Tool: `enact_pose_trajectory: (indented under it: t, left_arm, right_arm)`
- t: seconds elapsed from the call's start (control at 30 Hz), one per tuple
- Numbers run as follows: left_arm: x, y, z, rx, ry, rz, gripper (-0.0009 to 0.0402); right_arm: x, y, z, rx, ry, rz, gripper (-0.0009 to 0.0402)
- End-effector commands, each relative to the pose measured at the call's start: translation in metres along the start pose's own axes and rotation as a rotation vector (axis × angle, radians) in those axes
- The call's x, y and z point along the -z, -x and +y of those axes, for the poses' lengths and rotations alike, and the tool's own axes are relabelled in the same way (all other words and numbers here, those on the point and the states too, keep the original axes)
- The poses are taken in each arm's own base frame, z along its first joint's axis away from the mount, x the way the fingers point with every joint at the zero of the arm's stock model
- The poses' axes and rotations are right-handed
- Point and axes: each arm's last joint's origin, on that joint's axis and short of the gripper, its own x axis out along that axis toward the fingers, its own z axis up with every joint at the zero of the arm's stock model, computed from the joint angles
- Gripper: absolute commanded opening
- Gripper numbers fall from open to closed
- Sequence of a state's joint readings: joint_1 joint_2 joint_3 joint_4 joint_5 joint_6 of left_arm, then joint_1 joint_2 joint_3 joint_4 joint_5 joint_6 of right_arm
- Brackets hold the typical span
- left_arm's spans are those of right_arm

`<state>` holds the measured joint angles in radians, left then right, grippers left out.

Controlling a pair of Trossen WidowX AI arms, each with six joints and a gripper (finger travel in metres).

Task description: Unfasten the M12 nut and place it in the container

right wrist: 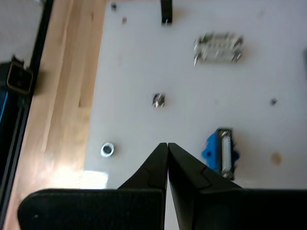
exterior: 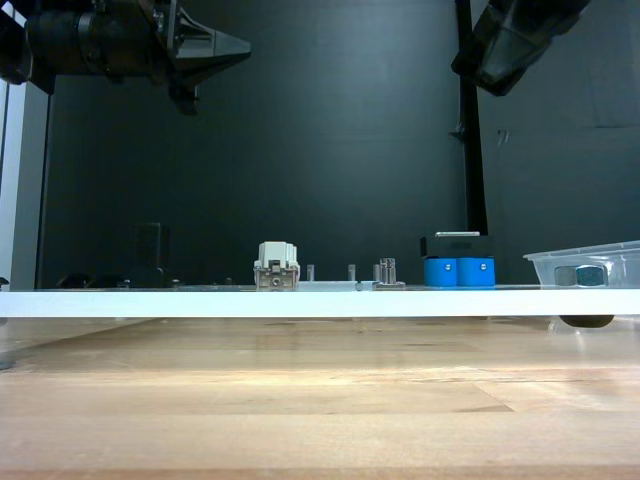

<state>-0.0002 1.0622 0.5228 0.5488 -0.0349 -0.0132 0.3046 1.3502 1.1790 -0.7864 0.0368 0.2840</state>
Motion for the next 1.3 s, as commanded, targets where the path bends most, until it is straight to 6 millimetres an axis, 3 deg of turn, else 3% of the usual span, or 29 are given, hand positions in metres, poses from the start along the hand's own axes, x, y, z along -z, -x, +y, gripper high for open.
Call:
enact_pose_trajectory:
  t: [0.03, 0.4, 0.73, 1.07, 1.3]
  left_arm:
    - [0.0, 0.0, 0.0, 0.0, 0.0, -0.002, 0.0]
    - [0.0, 0.0, 0.0, 0.0, 0.0, -0.002, 0.0]
    - [0.0, 0.0, 0.0, 0.0, 0.0, -0.002, 0.0]
    - [0.0, 0.0, 0.0, 0.0, 0.0, -0.002, 0.0]
    - [0.0, 0.0, 0.0, 0.0, 0.0, -0.002, 0.0]
  right_arm:
    - [-0.009, -0.006, 0.012, 0.009, -0.029, 0.089, 0.0]
    - [-0.035, -0.019, 0.043, 0.11, -0.245, 0.349, 0.0]
    - [-0.044, -0.029, 0.064, 0.157, -0.521, 0.388, 0.0008]
    - [-0.045, -0.045, 0.081, 0.175, -0.579, 0.386, 0.0057]
    - [-0.045, -0.059, 0.085, 0.176, -0.561, 0.389, 0.0128]
